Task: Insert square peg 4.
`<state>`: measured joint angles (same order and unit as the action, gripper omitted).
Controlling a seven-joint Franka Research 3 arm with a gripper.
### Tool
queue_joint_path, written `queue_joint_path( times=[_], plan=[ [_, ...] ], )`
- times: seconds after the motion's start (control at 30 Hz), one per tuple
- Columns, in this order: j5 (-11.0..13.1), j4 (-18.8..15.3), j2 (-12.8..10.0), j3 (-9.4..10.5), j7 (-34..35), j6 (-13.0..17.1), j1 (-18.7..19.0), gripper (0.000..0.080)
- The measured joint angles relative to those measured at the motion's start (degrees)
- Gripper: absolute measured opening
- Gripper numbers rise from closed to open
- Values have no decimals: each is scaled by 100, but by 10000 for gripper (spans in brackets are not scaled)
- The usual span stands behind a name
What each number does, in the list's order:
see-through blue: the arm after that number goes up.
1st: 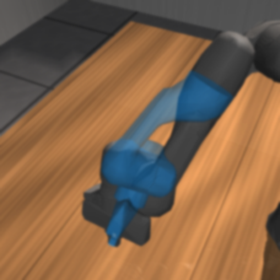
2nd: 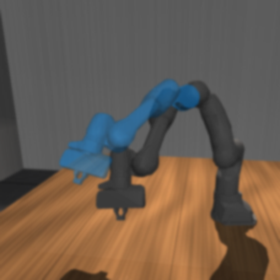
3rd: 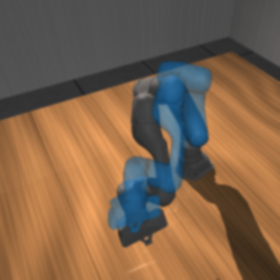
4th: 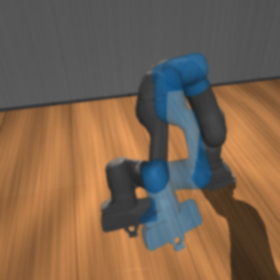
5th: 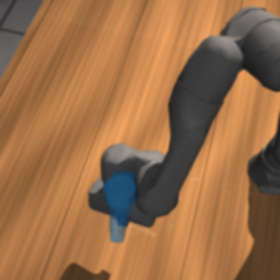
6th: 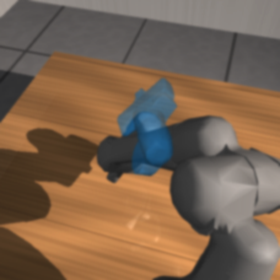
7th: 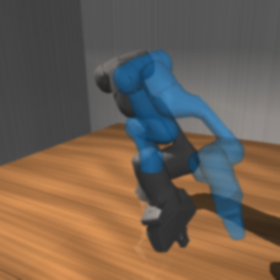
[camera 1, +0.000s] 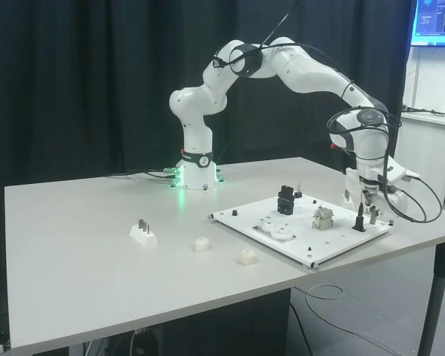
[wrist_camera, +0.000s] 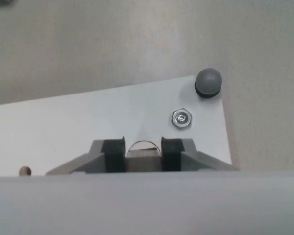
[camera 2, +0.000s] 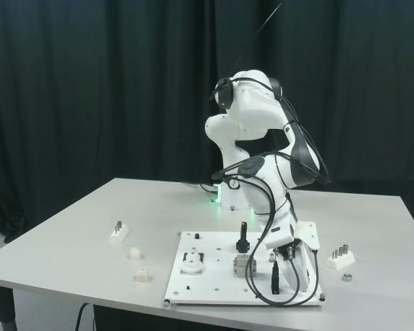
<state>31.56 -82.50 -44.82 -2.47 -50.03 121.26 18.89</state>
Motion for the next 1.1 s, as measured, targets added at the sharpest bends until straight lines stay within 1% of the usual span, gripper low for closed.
queue_joint_path(
  times=[0.37, 0.73, 0.97, 1.0, 1.1],
  plan=[
    [-7, 0, 3, 1, -39, -11, 5, 150],
    [-41, -4, 3, 1, -321, -12, 24, 150],
    [-48, -5, 3, 2, -355, -10, 32, 150],
    [-49, -5, 3, 2, -355, -10, 34, 343],
    [-49, -5, 7, 2, -355, -10, 36, 343]
  ],
)
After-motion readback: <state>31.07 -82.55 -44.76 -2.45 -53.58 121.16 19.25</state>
